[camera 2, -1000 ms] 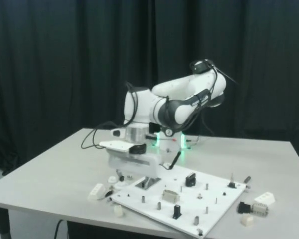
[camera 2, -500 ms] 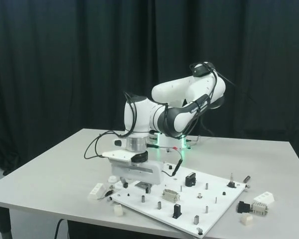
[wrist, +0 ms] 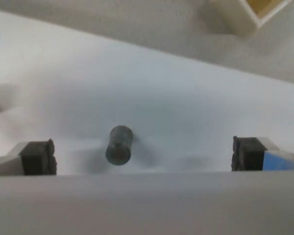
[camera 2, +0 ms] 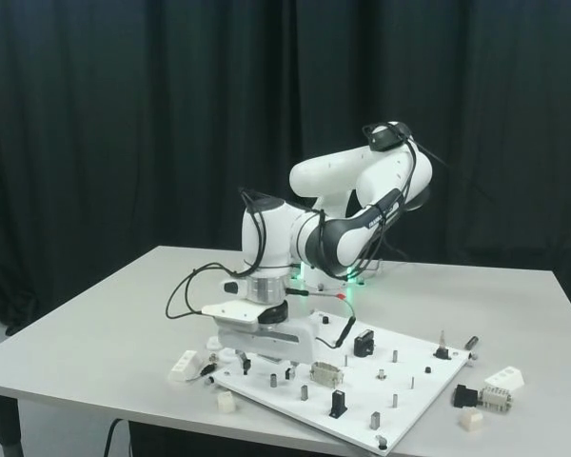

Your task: Remove round peg 3.

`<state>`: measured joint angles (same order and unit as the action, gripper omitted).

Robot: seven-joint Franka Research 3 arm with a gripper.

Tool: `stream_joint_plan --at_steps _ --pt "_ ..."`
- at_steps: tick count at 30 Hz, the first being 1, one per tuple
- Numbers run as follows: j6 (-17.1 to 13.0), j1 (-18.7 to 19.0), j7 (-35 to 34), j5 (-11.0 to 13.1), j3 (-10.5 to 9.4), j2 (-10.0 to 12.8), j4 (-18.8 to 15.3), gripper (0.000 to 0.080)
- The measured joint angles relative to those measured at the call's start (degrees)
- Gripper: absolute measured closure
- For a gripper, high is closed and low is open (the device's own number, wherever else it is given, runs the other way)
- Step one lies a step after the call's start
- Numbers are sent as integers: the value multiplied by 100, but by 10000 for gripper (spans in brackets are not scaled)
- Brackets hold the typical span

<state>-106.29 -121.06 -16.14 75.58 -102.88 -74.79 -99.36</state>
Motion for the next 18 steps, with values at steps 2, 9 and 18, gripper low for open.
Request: stream_joint_plan --at_steps 2,9,18 --pt "-10 1 10 0 -26 -4 -12 3" --pt "-66 3 46 33 -102 -5 -50 3" --pt "-129 3 47 82 -161 -11 -66 3"
